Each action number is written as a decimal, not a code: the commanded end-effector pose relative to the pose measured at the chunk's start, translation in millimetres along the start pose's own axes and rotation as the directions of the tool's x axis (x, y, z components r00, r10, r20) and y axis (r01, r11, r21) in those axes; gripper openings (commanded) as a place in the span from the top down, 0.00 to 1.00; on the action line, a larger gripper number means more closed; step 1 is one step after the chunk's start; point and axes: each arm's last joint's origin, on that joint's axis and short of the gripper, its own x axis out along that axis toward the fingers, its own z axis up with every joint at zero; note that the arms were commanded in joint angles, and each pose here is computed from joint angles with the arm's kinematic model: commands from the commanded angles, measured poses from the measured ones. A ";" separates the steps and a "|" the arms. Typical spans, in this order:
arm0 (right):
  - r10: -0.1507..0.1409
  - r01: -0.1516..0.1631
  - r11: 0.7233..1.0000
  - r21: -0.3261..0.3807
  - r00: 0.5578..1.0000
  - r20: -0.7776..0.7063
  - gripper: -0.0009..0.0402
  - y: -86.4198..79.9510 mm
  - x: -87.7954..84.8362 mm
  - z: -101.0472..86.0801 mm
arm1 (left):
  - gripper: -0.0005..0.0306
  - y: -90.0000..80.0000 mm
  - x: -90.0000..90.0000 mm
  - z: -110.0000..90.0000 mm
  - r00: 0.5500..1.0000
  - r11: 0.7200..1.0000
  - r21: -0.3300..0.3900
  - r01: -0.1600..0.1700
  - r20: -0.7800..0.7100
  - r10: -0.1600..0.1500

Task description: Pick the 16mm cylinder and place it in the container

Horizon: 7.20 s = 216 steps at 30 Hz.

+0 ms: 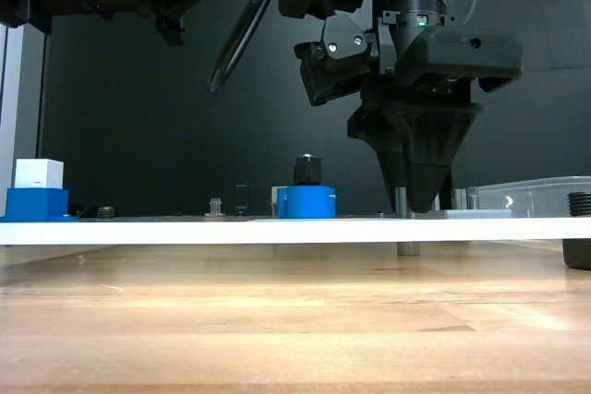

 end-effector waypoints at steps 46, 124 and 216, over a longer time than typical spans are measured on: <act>-0.007 0.008 1.000 -0.019 0.999 0.042 0.97 -3.3 -31.2 -8.5 | 0.98 0.1 0.0 0.0 1.000 1.000 0.000 0.000 0.000 0.000; -0.218 0.136 0.853 0.504 0.970 0.106 0.97 -103.9 -40.6 -204.2 | 0.98 0.1 0.0 0.0 1.000 1.000 0.000 0.000 0.000 0.000; -0.247 0.068 0.748 0.660 0.952 0.181 0.54 -105.9 -125.5 -186.6 | 0.98 0.1 0.0 0.0 1.000 1.000 0.000 0.000 0.000 0.000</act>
